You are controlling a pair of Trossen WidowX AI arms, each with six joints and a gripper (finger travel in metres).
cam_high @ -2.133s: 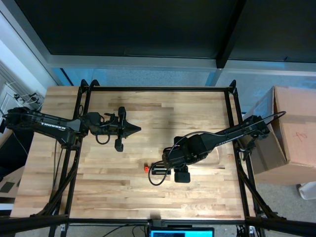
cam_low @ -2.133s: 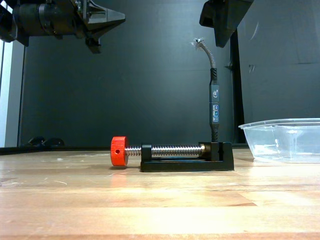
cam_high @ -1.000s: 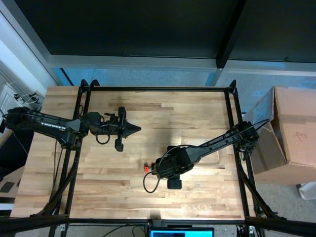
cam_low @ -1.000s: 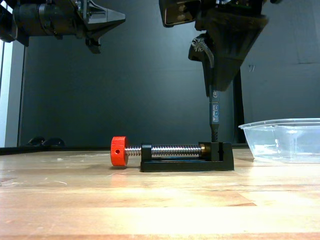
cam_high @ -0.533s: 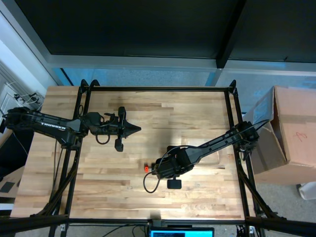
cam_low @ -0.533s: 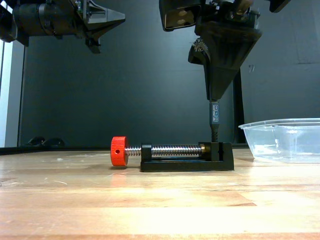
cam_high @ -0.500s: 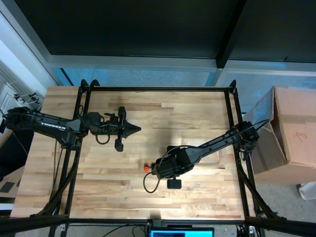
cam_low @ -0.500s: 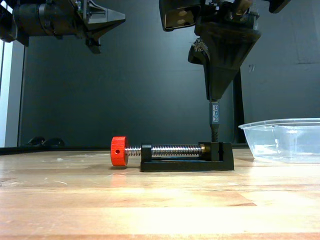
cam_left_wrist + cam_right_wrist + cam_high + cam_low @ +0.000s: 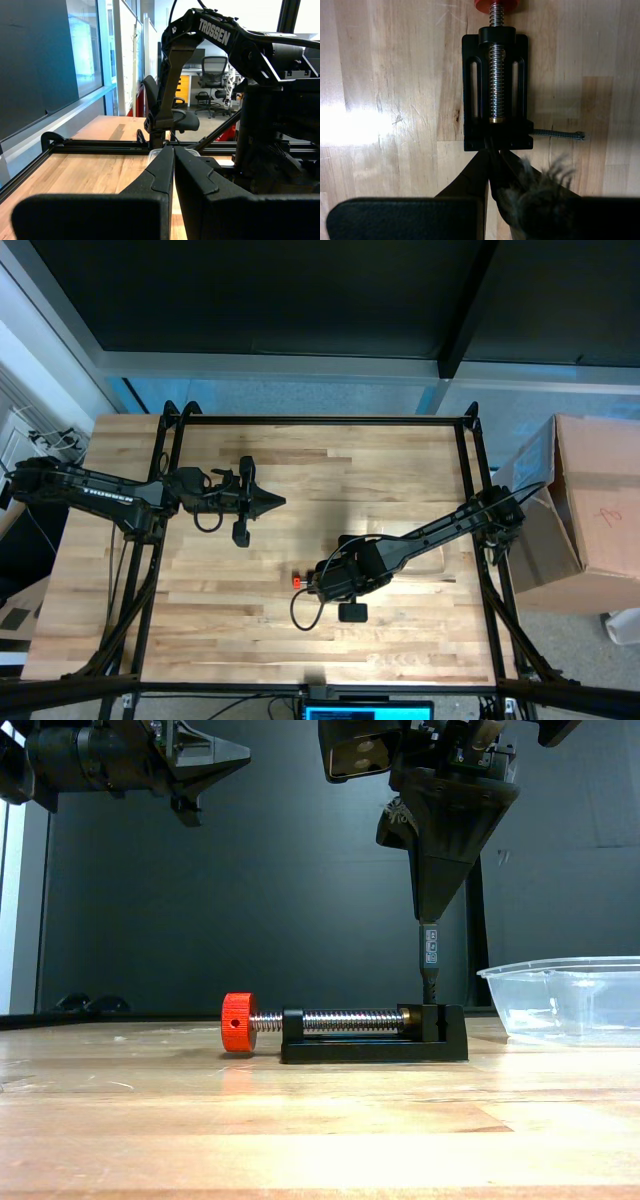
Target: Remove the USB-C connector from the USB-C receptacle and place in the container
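Nearest, on the pale wooden table (image 9: 300,1140), lies a low black screw vise (image 9: 375,1045) with a bare steel threaded rod; its round red knob (image 9: 237,1021) is at the nine o'clock end in the low view. At the three o'clock end, a slim black USB-C connector (image 9: 429,965) stands upright. Its lower end goes down into the vise's end block, which hides the receptacle itself. The right gripper (image 9: 428,918) points straight down from twelve o'clock, its tapered black fingers (image 9: 470,180) pinching the connector's upper end, and the frayed grey cable stub (image 9: 540,189) sticks out beside them. Seen from above, this gripper sits just toward six o'clock of the table's middle. Farther off, at three o'clock of the vise and apart from it, a clear plastic container (image 9: 565,1000) rests on the wood. Farthest, toward ten o'clock, the left gripper (image 9: 275,502) hangs high above the table, its jaws pressed together on nothing.
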